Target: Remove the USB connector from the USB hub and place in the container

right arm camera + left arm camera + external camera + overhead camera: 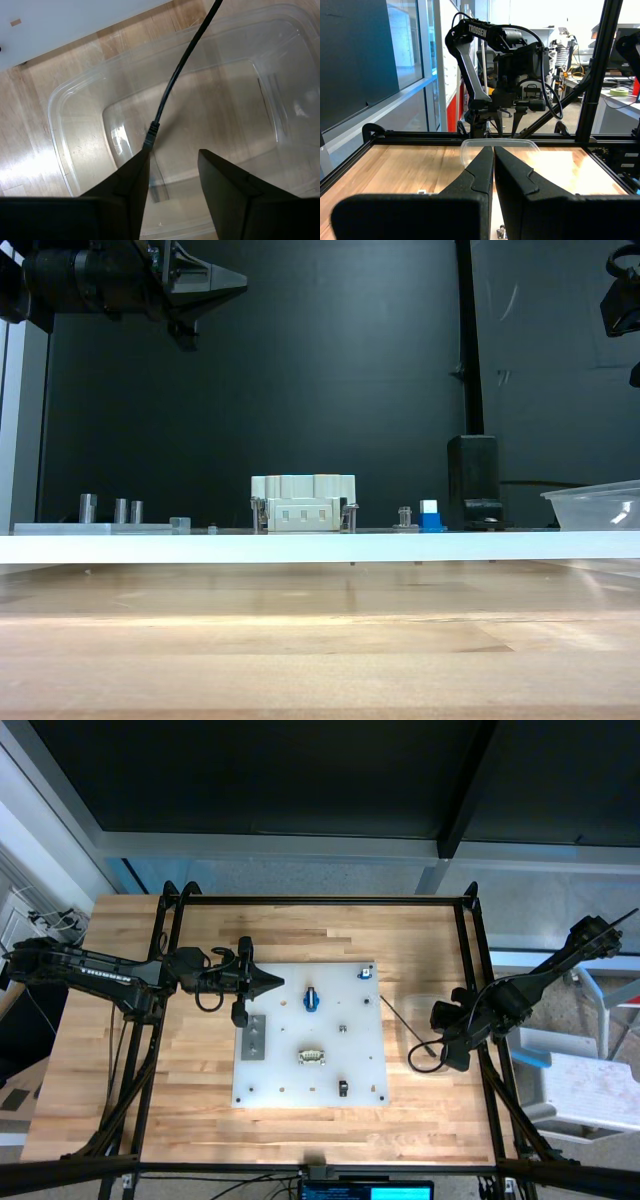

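- Right gripper [173,153], wide open with nothing clamped, is held over the tub [60,115] at the right edge of the desk [430,1120].
- Cable [172,80], crossing the tub's rim, could be dragged out by the touching finger [135,175].
- Left gripper [493,150] is parked closed above the board [300,1090].

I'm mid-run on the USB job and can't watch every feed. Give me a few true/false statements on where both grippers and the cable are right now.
1. The right gripper hangs over the container. True.
2. The right gripper is shut on the USB connector. False: it is open, and the plug end sits beside one finger.
3. The USB connector lies wholly inside the container. False: its cable crosses the rim and runs out toward the white board.
4. The left gripper is shut, holds nothing, and hangs high above the board's left side. True.
5. The beige connector block sits on the white board. True.
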Controlling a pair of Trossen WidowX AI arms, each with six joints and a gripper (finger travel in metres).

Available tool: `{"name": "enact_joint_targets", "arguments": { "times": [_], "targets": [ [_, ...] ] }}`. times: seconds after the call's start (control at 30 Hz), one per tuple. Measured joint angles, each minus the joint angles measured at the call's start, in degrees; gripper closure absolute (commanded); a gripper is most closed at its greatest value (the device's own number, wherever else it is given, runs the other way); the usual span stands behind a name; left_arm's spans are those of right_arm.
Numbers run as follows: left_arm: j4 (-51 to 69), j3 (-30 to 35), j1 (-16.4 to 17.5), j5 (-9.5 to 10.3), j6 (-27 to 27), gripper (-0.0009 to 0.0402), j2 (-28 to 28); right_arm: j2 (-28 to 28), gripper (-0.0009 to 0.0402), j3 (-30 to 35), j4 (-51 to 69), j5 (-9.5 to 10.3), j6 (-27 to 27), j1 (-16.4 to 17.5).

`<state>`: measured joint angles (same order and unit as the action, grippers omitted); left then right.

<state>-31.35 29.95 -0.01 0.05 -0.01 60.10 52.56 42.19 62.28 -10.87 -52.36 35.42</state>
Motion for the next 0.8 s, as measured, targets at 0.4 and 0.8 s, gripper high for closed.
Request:
{"name": "enact_joint_targets", "arguments": {
  "times": [0.4, 0.8],
  "targets": [
    [0.02, -0.02, 0.0, 0.02, 0.0, 0.0392, 0.0, 0.02, 0.0229, 0.0, 0.02, 0.0, 0.02, 0.11],
    [0.0, -0.02, 0.0, 0.0, 0.02, 0.0392, 0.0, 0.04, 0.0229, 0.0, 0.02, -0.02, 0.07, 0.09]
  ]
}}
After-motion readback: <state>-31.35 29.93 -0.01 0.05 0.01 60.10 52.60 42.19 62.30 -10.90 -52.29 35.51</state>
